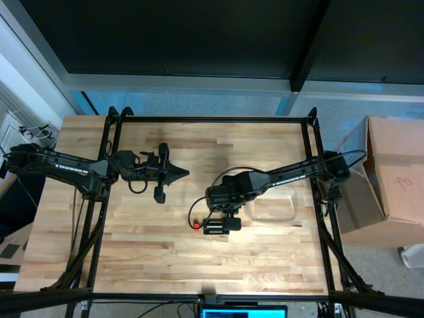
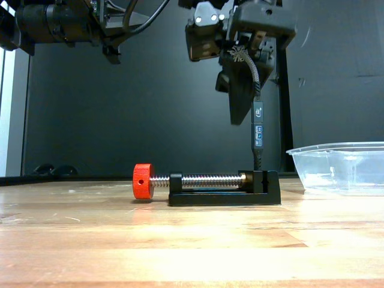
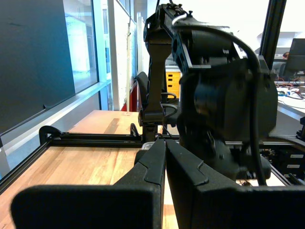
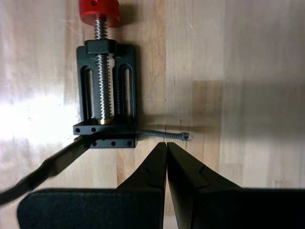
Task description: Remove the USB-C connector from the USB-C receptacle and place in the container
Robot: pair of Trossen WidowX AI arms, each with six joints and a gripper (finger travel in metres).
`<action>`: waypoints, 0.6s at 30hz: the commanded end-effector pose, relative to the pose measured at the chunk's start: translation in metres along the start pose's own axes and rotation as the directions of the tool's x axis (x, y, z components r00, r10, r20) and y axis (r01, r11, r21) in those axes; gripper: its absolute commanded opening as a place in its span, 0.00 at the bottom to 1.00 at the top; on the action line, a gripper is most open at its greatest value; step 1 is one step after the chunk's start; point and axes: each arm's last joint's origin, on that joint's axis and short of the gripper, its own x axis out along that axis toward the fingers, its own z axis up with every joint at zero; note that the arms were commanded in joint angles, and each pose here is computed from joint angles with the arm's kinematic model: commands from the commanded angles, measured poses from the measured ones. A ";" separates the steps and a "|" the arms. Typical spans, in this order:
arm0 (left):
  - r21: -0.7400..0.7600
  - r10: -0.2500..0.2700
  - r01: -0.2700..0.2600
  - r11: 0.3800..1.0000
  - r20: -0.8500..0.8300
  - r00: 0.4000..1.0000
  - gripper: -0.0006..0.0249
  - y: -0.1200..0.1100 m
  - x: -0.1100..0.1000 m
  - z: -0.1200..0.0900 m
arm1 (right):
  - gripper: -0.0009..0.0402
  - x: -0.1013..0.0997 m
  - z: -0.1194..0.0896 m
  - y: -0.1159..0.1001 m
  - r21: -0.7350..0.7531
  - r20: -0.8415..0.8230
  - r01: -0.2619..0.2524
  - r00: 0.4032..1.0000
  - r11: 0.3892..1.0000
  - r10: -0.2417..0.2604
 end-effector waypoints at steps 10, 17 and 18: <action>0.000 0.000 0.000 1.000 0.000 1.000 0.02 0.000 0.000 0.000 | 0.02 -0.056 -0.021 0.015 -0.017 0.070 -0.032 0.997 0.999 0.033; 0.000 0.000 0.000 1.000 0.000 1.000 0.02 0.000 0.000 0.000 | 0.02 -0.070 -0.032 0.036 -0.043 0.089 -0.061 0.994 0.997 0.065; 0.000 0.000 0.000 1.000 0.000 1.000 0.02 0.000 0.000 0.000 | 0.02 -0.070 -0.032 0.038 -0.044 0.088 -0.064 0.994 0.997 0.067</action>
